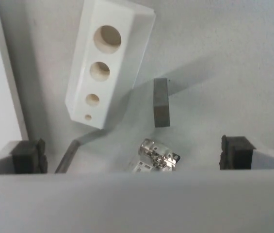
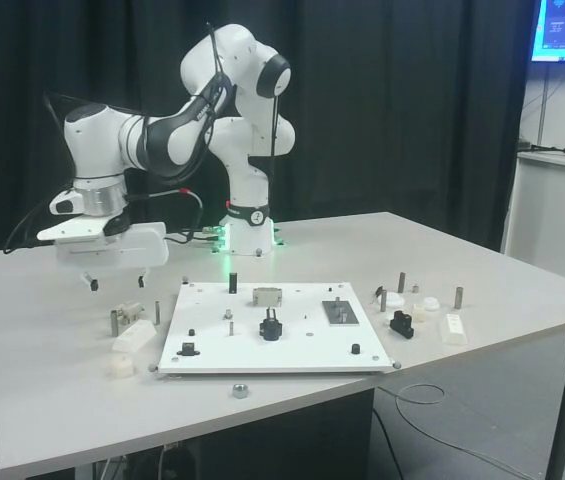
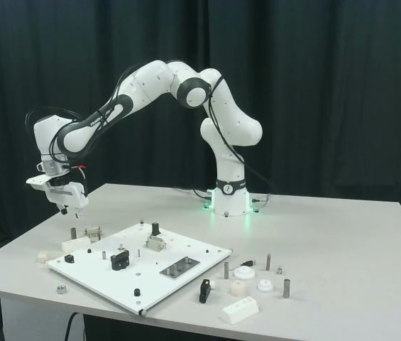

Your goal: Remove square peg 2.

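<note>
A grey square peg (image 1: 161, 109) stands upright on the table beside the left edge of the white board (image 2: 272, 345). It also shows as a short post in the first room view (image 2: 114, 322) and in the second room view (image 3: 73, 232). My gripper (image 1: 132, 154) hangs open above this spot with nothing between its black fingertips (image 1: 27, 155). In the room views the gripper (image 2: 117, 282) (image 3: 69, 208) is clearly above the peg and apart from it.
Close to the peg lie a white block with four round holes (image 1: 105, 63) (image 2: 134, 335), a small metal connector (image 1: 158, 158) (image 2: 130, 310) and a thin upright pin (image 2: 156, 312). Further pegs and white parts (image 2: 417, 305) stand to the right of the board.
</note>
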Motion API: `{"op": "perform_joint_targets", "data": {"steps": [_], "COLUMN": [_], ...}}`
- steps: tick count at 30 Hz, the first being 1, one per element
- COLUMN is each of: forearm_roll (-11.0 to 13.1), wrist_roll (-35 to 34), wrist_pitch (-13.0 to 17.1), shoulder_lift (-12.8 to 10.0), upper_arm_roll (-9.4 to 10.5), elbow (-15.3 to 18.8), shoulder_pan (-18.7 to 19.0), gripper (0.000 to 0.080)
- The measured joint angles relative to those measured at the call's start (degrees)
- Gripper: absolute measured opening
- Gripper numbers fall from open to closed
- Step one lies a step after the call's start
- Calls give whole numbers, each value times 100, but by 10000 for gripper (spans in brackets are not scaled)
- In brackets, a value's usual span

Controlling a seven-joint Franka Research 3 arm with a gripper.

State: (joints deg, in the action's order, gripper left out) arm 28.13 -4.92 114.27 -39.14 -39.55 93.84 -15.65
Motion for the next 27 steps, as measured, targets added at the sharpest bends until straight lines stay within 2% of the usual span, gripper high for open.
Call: {"op": "perform_joint_targets", "data": {"steps": [7, 16, 27], "forearm_roll": [2, 6, 42], "wrist_roll": [96, 591, 1061], "wrist_pitch": [1, 1, -3], "shoulder_lift": [0, 17, 245], "upper_arm_roll": [0, 0, 2], "elbow": [9, 18, 196], "shoulder_pan": [48, 137, 342], "gripper": [800, 800, 800]}}
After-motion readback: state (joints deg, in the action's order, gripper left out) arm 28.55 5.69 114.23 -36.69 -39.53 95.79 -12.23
